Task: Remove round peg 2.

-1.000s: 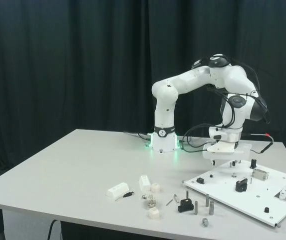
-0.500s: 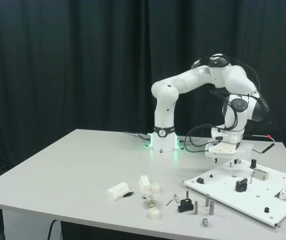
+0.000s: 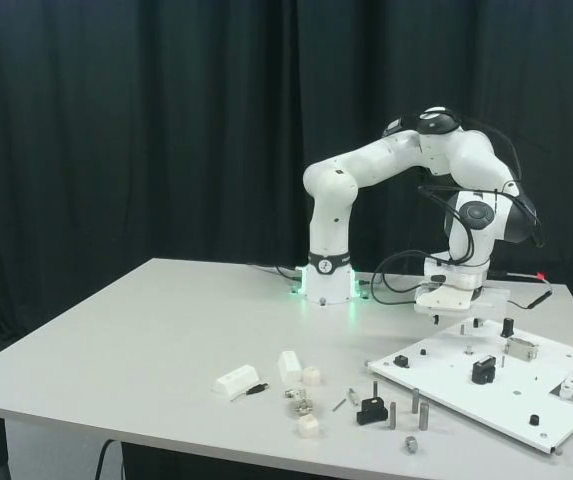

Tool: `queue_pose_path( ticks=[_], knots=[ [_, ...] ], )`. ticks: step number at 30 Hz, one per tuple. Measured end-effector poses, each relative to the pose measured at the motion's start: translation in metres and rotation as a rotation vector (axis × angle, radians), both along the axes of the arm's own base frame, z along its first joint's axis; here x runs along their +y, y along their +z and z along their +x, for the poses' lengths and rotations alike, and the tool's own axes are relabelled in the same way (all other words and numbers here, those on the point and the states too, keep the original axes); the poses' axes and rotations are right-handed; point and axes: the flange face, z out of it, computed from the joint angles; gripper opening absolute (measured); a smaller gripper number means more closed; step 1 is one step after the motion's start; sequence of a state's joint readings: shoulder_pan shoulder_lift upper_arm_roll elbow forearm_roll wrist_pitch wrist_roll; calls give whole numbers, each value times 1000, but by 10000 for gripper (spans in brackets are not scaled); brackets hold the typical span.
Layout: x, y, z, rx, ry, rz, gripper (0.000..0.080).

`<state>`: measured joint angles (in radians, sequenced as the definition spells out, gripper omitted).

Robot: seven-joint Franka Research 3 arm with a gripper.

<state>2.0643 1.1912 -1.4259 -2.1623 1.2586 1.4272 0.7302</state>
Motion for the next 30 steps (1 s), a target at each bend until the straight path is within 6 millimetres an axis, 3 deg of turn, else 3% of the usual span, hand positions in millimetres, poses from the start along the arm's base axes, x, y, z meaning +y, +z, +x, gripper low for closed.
queue_pose_path(
  ticks=[25,26,30],
  knots=[
    [6,-11,-7,16,-28,7,800],
    [6,-11,-6,15,-28,8,685],
    [7,-11,-6,8,-26,9,685]
  ],
)
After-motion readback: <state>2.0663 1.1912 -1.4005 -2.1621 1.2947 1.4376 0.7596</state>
